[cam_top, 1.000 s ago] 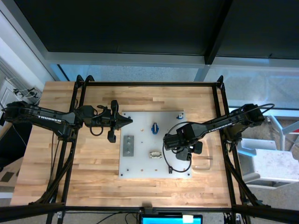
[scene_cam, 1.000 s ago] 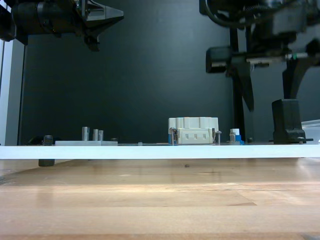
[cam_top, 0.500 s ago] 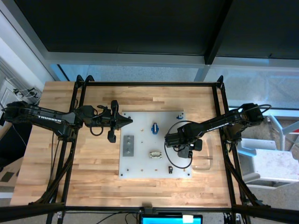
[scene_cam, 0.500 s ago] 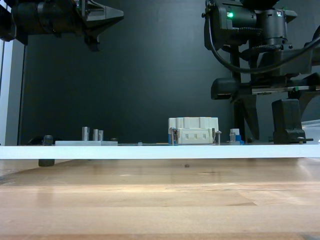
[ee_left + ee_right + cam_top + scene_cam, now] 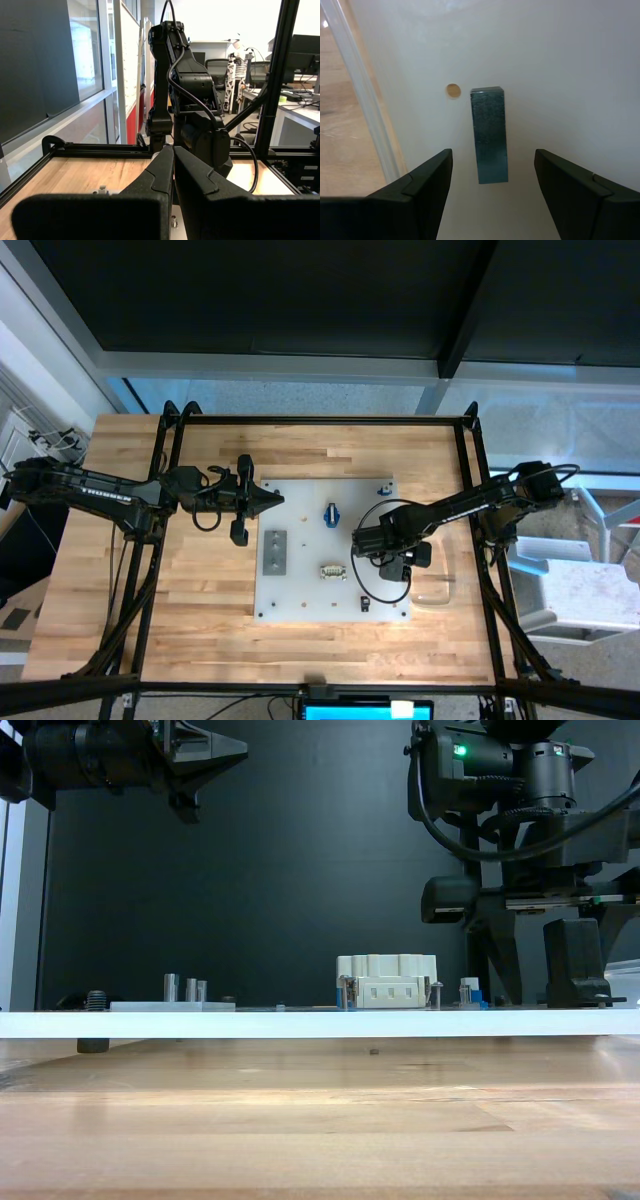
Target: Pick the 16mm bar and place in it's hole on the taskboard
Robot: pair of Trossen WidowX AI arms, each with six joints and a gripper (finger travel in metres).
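Your 16mm bar (image 5: 490,135) is a dark, blue-grey block, long and narrow, with square corners and flat, faintly streaked faces. It rests free on the smooth white task board (image 5: 570,75), clear of any seat, just beside a small round tan hole (image 5: 452,90). From the right wrist view you cannot tell whether it stands or lies. The right end effector (image 5: 492,155) hangs above it with its matte black fingers (image 5: 427,180) spread wide, one to each side of the bar and touching nothing. A clear plastic strip (image 5: 360,100) runs along the board's edge, with the pale planked wooden surface (image 5: 340,125) beyond it. Well away, you find the left end effector (image 5: 173,150) held high over the board's far left edge, its black wedge-shaped fingers pressed together and holding nothing.
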